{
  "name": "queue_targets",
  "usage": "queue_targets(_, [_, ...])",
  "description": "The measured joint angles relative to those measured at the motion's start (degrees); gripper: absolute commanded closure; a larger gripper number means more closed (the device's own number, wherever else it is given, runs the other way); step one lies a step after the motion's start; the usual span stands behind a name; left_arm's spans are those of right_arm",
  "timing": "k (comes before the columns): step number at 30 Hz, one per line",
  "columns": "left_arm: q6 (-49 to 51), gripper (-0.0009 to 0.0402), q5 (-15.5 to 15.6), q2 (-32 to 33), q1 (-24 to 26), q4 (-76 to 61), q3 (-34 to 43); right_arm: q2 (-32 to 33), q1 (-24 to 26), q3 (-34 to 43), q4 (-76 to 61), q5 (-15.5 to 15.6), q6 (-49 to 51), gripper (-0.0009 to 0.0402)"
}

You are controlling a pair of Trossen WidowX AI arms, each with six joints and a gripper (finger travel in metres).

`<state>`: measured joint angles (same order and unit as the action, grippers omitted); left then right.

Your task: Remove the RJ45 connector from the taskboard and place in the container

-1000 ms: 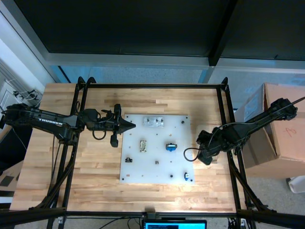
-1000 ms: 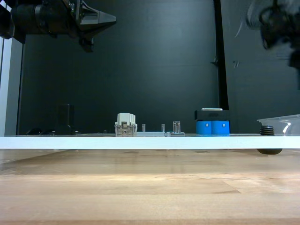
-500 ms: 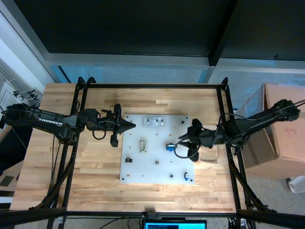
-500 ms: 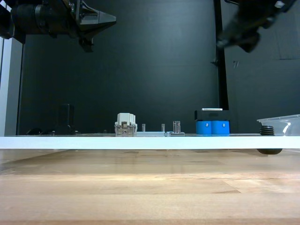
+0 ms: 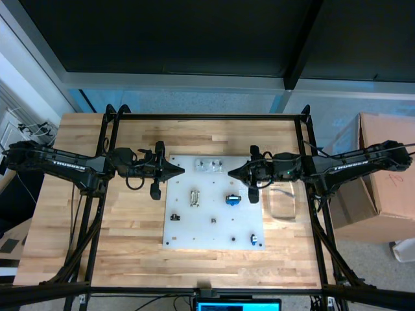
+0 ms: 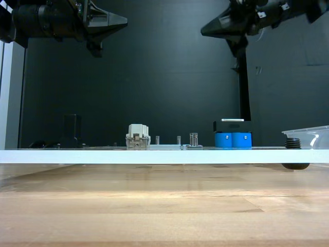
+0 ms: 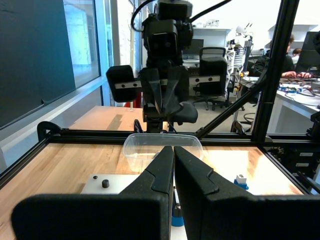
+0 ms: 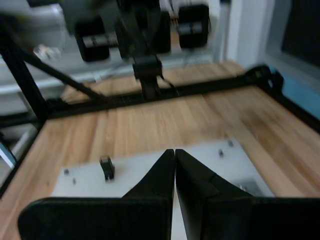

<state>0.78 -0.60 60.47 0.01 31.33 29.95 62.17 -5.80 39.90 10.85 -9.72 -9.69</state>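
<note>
Hovering high over the taskboard (image 5: 185, 233), left gripper (image 5: 181, 170) and right gripper (image 5: 230, 173) are both closed, empty; container (image 7: 137, 147) looks empty too; RJ45 connector presumably sits below them, can't pinpoint it.

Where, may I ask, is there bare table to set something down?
Bare wood: between taskboard and near edge, and behind the board. Crowded: the board's middle, where the connectors sit. Left gripper and right gripper, both shut, hover above its far half.
</note>
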Motion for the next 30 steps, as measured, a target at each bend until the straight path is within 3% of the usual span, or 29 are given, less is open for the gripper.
queue_targets(4, [0.02,0.0393,0.0,0.0,0.0,0.0,0.0,0.02,1.68,-3.15,8.17,1.11,2.19,0.0393])
queue_targets(9, [0.0,0.0393,0.0,0.0,0.0,0.0,0.0,0.02,3.93,-6.84,17.84,6.23,2.8,0.0393])
queue_targets(16, [0.0,0.0393,0.0,0.0,0.0,0.0,0.0,0.02,4.63,-10.32,23.65,8.26,2.75,0.0393])
queue_targets(30, [0.0,0.0393,0.0,0.0,0.0,0.0,-0.02,0.04,4.57,-10.6,23.91,8.39,2.73,0.0393])
